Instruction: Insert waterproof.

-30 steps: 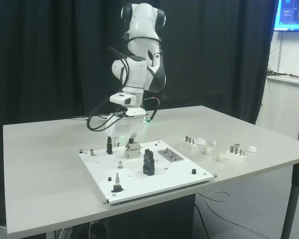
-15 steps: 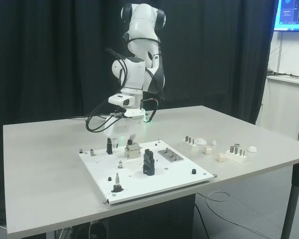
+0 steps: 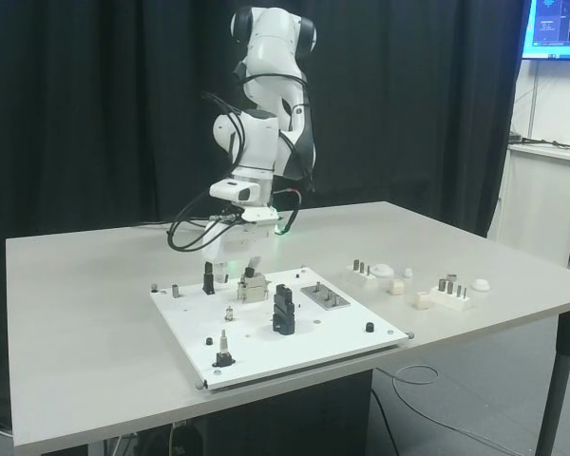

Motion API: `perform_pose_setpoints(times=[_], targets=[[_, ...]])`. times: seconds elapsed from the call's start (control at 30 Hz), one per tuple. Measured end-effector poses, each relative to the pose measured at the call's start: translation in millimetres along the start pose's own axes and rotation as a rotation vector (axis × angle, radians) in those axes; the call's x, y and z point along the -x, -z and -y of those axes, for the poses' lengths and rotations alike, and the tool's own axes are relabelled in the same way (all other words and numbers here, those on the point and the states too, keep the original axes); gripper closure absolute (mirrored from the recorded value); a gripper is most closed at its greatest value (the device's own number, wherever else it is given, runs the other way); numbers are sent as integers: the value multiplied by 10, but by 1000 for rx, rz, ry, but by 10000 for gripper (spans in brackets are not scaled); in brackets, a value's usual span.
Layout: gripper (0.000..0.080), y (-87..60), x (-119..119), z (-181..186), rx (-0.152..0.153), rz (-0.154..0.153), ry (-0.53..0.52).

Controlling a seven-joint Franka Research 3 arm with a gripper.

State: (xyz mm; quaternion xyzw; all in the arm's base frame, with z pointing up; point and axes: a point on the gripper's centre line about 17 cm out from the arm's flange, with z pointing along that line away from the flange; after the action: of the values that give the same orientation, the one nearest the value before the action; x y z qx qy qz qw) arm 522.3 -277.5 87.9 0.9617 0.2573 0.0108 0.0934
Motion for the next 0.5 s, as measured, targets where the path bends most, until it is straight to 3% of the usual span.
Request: perform_pose_setpoints(times=[0.23, 0.5], targets=[[3, -2, 22, 9, -3, 7, 22], [3, 26, 132, 98, -40, 39, 72]])
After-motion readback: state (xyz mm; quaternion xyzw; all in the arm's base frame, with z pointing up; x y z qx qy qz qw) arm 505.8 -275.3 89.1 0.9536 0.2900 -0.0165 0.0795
